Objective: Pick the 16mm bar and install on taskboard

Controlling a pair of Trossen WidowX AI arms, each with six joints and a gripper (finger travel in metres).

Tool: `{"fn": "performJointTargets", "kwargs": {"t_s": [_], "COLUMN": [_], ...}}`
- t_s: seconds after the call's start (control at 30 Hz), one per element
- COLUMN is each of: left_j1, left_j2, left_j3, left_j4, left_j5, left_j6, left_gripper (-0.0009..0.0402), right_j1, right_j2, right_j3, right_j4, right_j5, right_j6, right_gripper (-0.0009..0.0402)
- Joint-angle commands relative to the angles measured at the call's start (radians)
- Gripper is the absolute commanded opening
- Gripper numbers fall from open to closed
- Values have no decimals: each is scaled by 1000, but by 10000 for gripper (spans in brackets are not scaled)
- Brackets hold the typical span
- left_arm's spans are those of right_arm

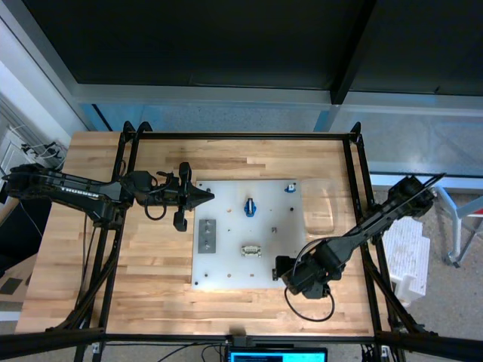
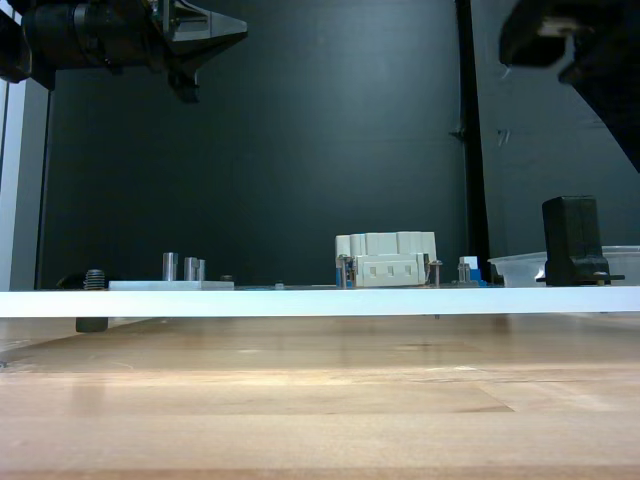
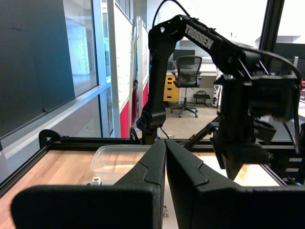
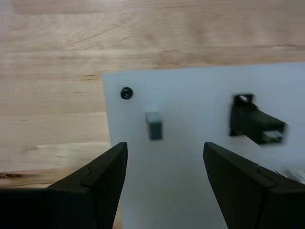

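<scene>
**Hovering at opposite corners of the taskboard (image 1: 226, 226)**

Raised high at the taskboard's 10 o'clock edge: left end effector (image 1: 210, 196), fingers pressed together. Lying flat mid-surface (image 1: 151, 286): the white taskboard. Poised above its 5 o'clock corner: right end effector (image 4: 164, 145), fingers spread apart, gripping nothing, near a black connector (image 4: 257, 125).

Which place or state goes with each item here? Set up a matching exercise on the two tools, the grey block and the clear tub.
1 left tool
2 right tool
3 grey block
4 clear tub

A open, above the taskboard's near right corner
B on the wood, right of the taskboard
C shut, raised by the taskboard's far left corner
D on the taskboard's left part

Pairs: 1-C, 2-A, 3-D, 4-B
</scene>
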Motion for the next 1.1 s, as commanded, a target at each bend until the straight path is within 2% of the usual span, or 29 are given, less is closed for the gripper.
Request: {"fn": "performJointTargets", "kwargs": {"t_s": [0.03,0.23,0.47,0.57,0.7,0.9,1.0,1.1], "left_j1": [0,0,0,0,0,0,0,0], "left_j2": [0,0,0,0,0,0,0,0], "left_j3": [0,0,0,0,0,0,0,0], "left_j4": [0,0,0,0,0,0,0,0], "left_j5": [0,0,0,0,0,0,0,0], "left_j6": [0,0,0,0,0,0,0,0], "left_gripper": [0,0,0,0,0,0,0,0], "right_j1": [-25,-93,-203,-261,-331,-429,-481,-513], "right_j2": [-42,-117,-198,-227,-266,-315,-336,-362], "right_j3": [1,1,0,0,0,0,-4,-24], "right_j4": [1,6,35,45,78,175,256,354], "right_j5": [1,1,1,0,0,0,1,1], "right_j6": [39,116,328,409,457,563,639,673], "right_gripper": [209,190,144,116,78,-6,3,1]}}
